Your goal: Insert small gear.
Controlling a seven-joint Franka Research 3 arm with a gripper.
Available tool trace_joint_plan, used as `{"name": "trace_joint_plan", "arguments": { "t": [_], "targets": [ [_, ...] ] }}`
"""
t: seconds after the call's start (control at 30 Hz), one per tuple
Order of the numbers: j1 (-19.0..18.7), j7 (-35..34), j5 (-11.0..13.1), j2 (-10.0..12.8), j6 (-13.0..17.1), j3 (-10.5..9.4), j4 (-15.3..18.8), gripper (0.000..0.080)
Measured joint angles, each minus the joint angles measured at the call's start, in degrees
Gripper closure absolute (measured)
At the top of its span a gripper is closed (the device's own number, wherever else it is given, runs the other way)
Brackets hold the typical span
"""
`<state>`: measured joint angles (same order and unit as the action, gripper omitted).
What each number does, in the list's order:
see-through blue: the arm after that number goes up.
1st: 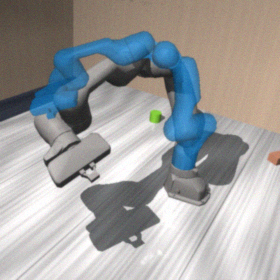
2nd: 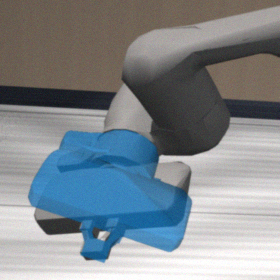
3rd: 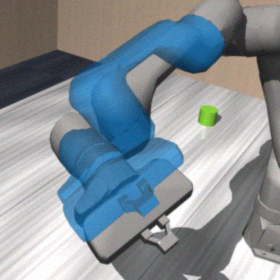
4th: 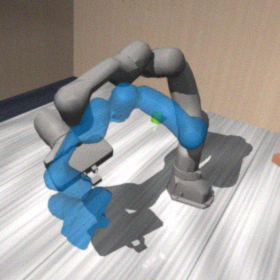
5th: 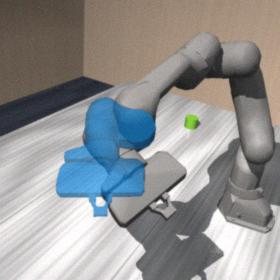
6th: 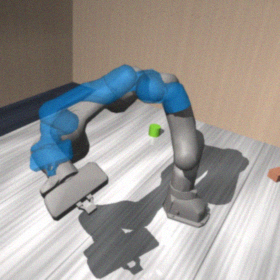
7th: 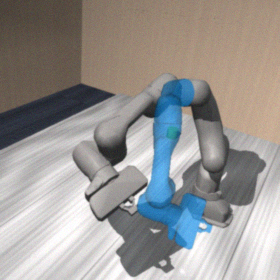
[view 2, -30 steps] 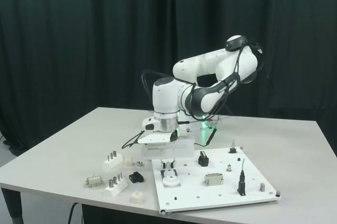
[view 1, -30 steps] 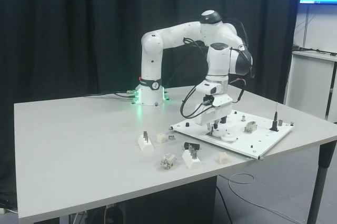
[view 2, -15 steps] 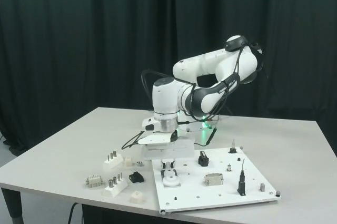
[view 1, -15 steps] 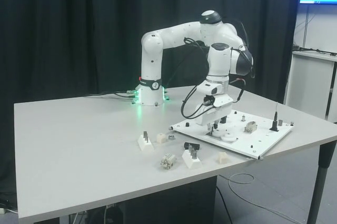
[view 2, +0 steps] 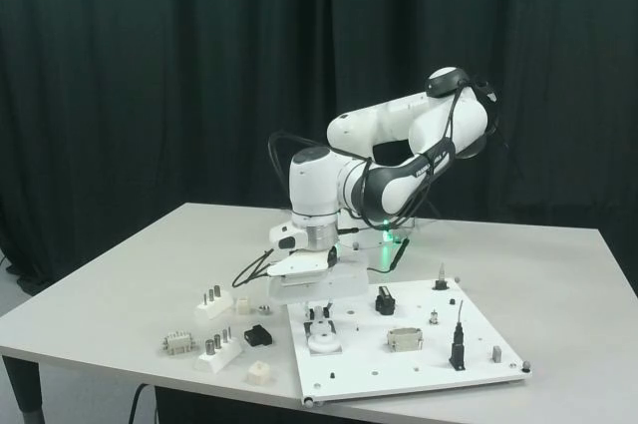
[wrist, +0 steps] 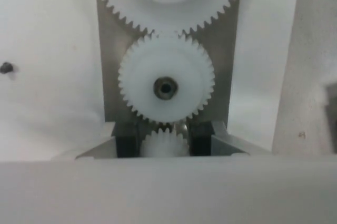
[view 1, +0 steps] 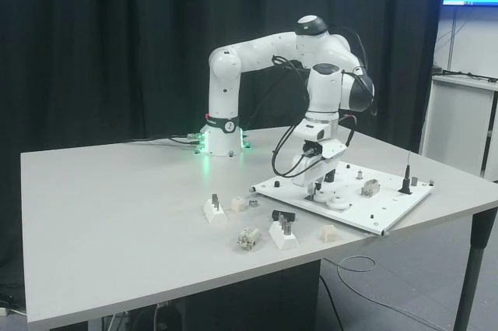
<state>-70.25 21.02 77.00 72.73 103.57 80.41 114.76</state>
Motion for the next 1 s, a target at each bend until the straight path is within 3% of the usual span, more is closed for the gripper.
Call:
{"name": "trace_joint_plan", "arguments": {
  "t": [0.53, 1.0],
  "targets": [
    [0.0, -8.4, 0.0, 0.1, 0.1, 0.0, 0.0, 0.0604],
    [-0.1, -4.0, -0.2, 0.2, 0.3, -0.1, 0.0, 0.0604]
  ]
}}
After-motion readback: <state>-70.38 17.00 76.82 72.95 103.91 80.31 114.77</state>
